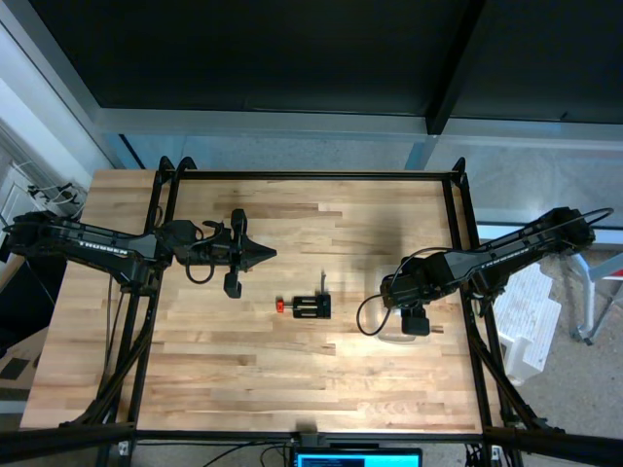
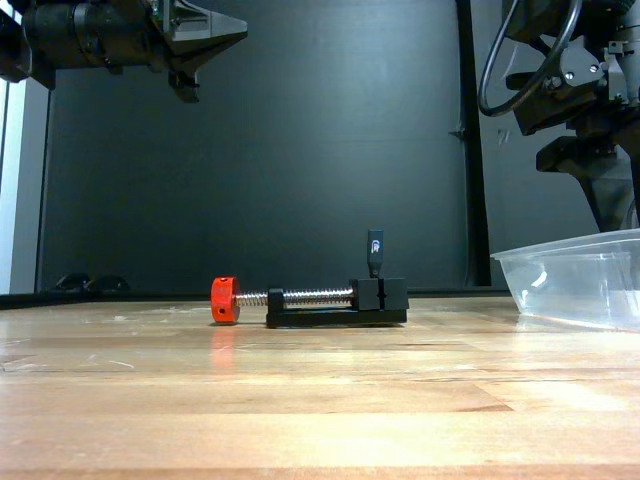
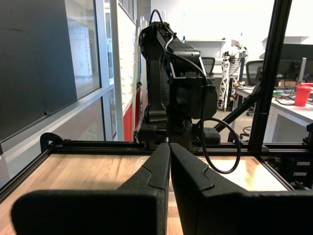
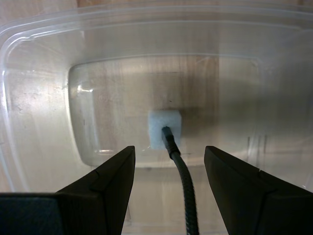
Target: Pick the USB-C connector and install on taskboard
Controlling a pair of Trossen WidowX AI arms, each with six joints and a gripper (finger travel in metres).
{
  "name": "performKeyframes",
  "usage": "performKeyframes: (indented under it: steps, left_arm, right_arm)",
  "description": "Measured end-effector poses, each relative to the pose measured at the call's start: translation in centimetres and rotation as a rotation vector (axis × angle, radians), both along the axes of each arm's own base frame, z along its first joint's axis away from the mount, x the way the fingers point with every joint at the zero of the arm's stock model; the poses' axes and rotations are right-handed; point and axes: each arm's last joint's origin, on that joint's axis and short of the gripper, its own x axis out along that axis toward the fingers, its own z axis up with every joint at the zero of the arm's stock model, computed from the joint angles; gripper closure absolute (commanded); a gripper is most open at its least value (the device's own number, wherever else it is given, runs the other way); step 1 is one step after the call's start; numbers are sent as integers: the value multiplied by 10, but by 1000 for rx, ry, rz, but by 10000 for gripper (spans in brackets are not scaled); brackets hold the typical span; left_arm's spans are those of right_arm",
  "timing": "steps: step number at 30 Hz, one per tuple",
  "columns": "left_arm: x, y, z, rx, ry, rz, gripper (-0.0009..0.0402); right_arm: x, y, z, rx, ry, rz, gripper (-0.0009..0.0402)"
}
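Observation:
The USB-C connector (image 4: 167,133) is a thin black plug on a dark braided stem (image 4: 185,188). Its tip rests against a small white square piece (image 4: 159,122) on the floor of a clear plastic tray (image 4: 39,36). My right gripper (image 4: 169,152) hangs open just above it, with one finger on each side of the stem, touching nothing. The taskboard (image 1: 311,307) is a black block with a red-orange knob (image 2: 225,300) and a short dark upright post (image 2: 375,252). It sits mid-table. My left gripper (image 1: 265,254) is shut and empty, held high to the left of the taskboard.
The clear tray (image 2: 570,285) stands right of the taskboard, under the right arm (image 1: 487,258). A black frame rail (image 1: 311,176) runs around the wooden table. A loop of cable (image 1: 370,316) hangs from the right wrist.

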Motion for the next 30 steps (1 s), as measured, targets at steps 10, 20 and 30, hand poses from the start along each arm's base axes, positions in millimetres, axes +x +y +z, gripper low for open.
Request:
performKeyframes:
  steps: [10,20,30]
  left_arm:
    - [0,0,0,0,0,0,393]
    - [0,0,0,0,0,0,393]
    - [0,0,0,0,0,0,393]
  right_arm:
    - [-3,-1,-11,-3,8,28,196]
    - [-6,-1,-26,11,-7,48,197]
    - [-7,-2,-31,12,-11,61,197]
